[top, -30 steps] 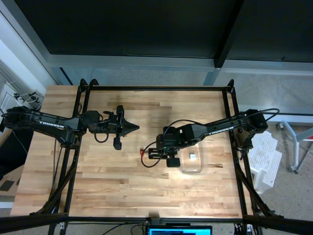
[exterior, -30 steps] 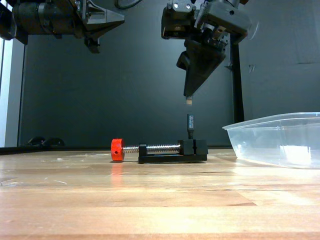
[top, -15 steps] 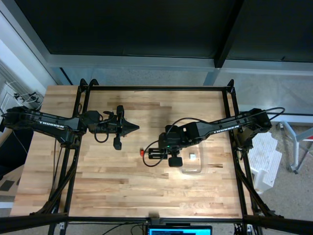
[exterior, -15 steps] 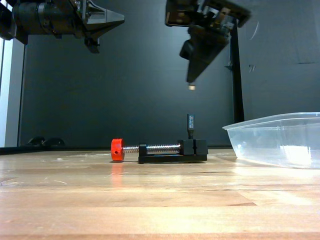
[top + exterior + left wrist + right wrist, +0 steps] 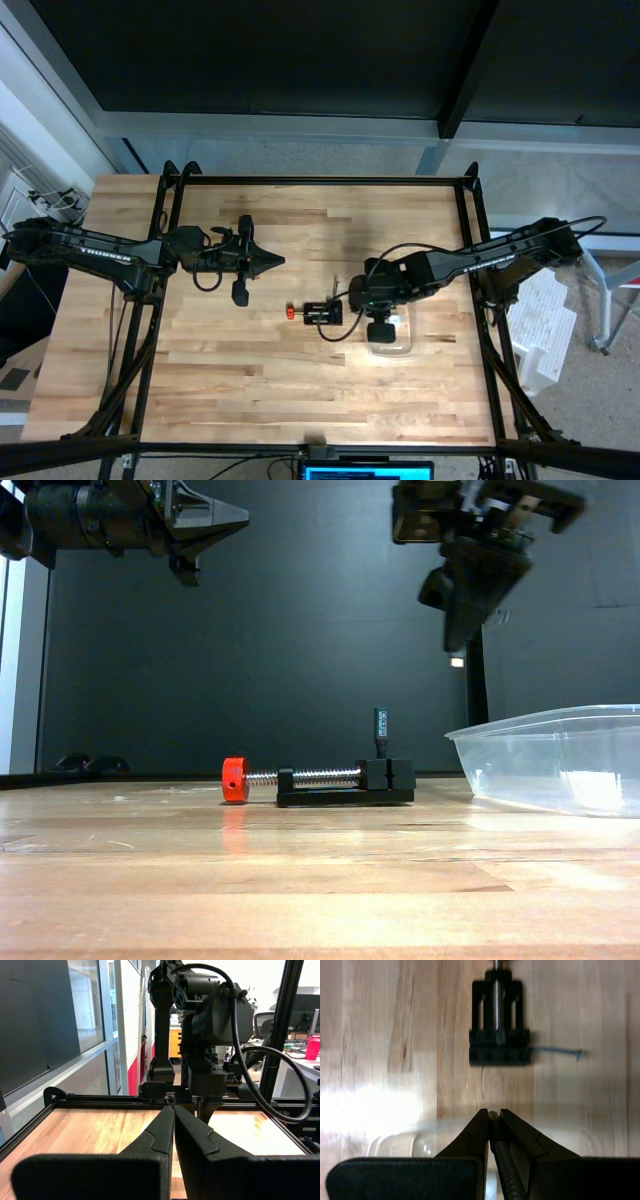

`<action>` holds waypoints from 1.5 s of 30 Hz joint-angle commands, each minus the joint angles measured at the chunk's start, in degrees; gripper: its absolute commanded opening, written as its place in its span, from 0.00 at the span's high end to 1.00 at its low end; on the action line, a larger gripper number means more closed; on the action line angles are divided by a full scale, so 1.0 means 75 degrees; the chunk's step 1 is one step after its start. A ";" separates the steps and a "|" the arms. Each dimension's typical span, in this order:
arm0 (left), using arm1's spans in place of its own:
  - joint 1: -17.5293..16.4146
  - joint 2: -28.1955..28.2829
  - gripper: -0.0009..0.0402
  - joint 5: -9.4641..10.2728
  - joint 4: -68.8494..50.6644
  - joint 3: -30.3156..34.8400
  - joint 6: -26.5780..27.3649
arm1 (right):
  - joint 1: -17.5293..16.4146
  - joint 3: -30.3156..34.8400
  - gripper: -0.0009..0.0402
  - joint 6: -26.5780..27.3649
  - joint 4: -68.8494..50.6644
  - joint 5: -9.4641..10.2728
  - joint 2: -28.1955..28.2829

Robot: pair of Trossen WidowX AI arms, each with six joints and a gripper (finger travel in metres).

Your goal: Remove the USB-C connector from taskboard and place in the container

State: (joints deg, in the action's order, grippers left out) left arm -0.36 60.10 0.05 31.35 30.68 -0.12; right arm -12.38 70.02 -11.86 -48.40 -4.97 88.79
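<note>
Transfer is the step in hand, as I judge it. The right end effector (image 5: 454, 646) hangs high above the worktop (image 5: 300, 880), well clear of the taskboard (image 5: 345, 780). Its tip is about over the end wall of the container (image 5: 540, 762) nearest the taskboard. Its fingers are pinching a thin black ribbed stick, which I take to be the USB-C connector (image 5: 499, 1155). In the low view a small pale end of it shows just below the fingertips.

The taskboard lies flat on the worktop near the container, with its red-orange knob (image 5: 234, 780) at the end away from it. A short black upright stub (image 5: 380, 728) stands in its clamp, apart from anything the arm holds. Extraction therefore looks done, and the placing is not yet done.

The left end effector (image 5: 173, 1109) is parked high over the left part of the worktop, fingers pressed together on nothing.

The next move calls for carrying the connector a little further across, over the container's floor rather than its rim. It should then be lowered inside the walls before the fingers spread. The piece looks light and slim, so a release from this height could let it glance off the rounded wall onto the worktop.
</note>
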 commanded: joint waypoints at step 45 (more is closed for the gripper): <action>-0.0003 0.0000 0.98 -0.0003 0.0000 0.0003 0.0000 | -0.0047 -0.1929 0.64 -0.0350 0.0516 -0.0184 -0.1778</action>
State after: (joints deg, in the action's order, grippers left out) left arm -0.36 60.10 0.03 31.35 30.70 -0.10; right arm -12.78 55.46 -15.55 -44.58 -6.44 75.46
